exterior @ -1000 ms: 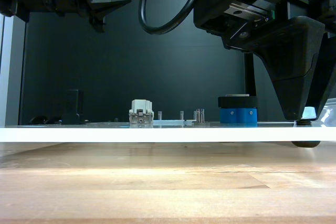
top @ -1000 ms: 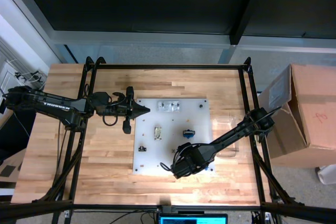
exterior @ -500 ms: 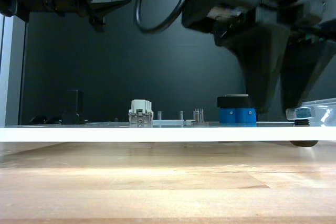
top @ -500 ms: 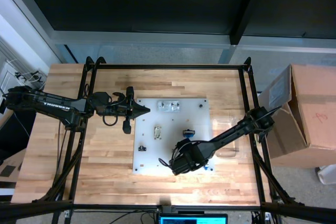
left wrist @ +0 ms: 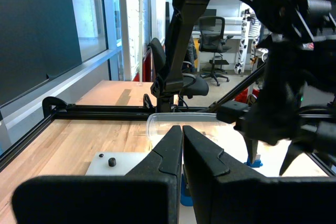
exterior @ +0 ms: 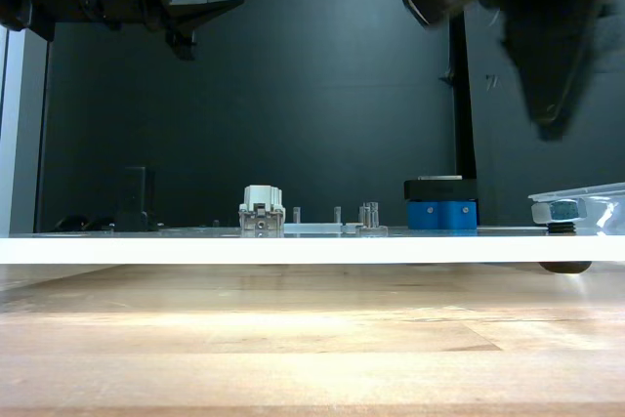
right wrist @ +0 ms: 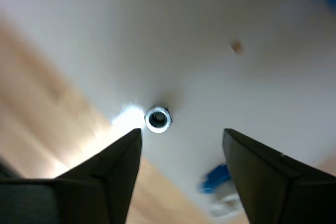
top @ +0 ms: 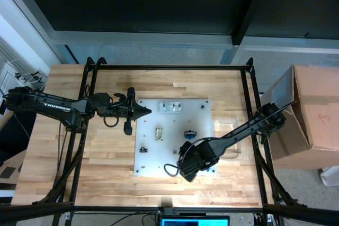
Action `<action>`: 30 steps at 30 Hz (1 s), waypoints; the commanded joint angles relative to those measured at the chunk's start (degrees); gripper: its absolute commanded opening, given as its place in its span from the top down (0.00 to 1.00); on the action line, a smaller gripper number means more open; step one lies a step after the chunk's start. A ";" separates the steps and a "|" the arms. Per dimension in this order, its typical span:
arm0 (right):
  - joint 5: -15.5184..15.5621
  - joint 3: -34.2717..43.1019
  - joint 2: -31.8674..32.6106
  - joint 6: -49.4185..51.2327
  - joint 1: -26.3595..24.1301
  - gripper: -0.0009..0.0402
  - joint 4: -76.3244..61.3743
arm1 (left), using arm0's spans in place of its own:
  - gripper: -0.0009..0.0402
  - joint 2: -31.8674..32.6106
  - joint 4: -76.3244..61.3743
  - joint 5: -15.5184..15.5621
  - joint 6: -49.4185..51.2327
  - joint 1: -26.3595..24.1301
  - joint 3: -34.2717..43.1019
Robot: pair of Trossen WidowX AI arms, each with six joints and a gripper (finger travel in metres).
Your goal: Pick the M12 nut and place it on its threads and fasten
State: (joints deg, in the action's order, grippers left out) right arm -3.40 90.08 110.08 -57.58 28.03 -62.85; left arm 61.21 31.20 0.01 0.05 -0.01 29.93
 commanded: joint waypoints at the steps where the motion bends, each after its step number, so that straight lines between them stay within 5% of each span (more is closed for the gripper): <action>1: 1.11 0.04 -0.81 16.83 0.46 0.65 -1.49 | 0.98 0.00 0.00 0.00 -0.02 0.00 0.02; 7: 2.86 0.04 0.09 22.64 -0.07 1.00 -1.18 | 0.98 0.00 0.00 0.00 -0.02 0.00 0.02; 15: -1.18 -0.09 2.27 27.43 -0.26 0.98 -0.81 | 0.98 0.00 0.00 0.00 -0.02 0.02 0.02; 24: -2.16 -2.01 3.80 28.98 -0.24 0.98 4.11 | 0.98 0.00 0.00 0.00 -0.02 0.02 0.02; 27: -0.70 -3.04 3.80 29.81 -0.24 0.98 5.07 | 0.98 0.00 0.00 0.00 -0.02 0.02 0.02; 30: 6.82 -3.28 3.80 31.08 -0.24 0.98 5.62 | 0.98 0.00 0.00 0.00 -0.02 0.02 0.02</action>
